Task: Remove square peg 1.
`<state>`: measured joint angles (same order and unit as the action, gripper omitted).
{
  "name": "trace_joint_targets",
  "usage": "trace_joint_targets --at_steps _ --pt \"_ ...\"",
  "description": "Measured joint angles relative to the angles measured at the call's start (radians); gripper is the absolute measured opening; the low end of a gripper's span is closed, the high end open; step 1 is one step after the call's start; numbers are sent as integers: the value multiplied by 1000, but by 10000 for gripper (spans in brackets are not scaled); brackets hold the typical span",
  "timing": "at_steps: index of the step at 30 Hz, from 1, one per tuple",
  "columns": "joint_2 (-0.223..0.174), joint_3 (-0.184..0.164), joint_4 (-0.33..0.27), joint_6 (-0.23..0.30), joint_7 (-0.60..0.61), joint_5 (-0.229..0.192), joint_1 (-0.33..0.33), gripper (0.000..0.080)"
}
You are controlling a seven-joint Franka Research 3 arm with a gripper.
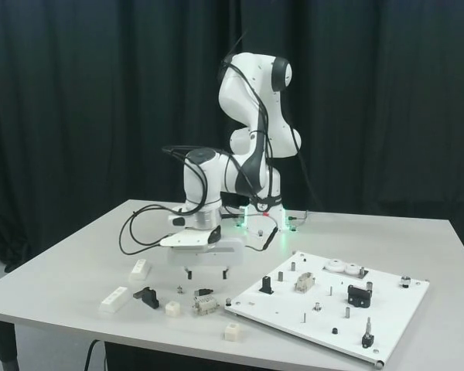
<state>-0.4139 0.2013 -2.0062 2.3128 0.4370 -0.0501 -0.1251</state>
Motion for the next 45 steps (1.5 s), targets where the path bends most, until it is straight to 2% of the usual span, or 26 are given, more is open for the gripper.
trace_joint_targets --at_steps 12,25,36,45 --pt "74 -20 -13 -56 35 -44 -72 800" --pt "138 -23 -37 -63 90 -43 -228 800" --pt "144 -24 -39 -53 88 -32 -370 800" --pt "129 -25 -49 -10 88 -13 -453 800"
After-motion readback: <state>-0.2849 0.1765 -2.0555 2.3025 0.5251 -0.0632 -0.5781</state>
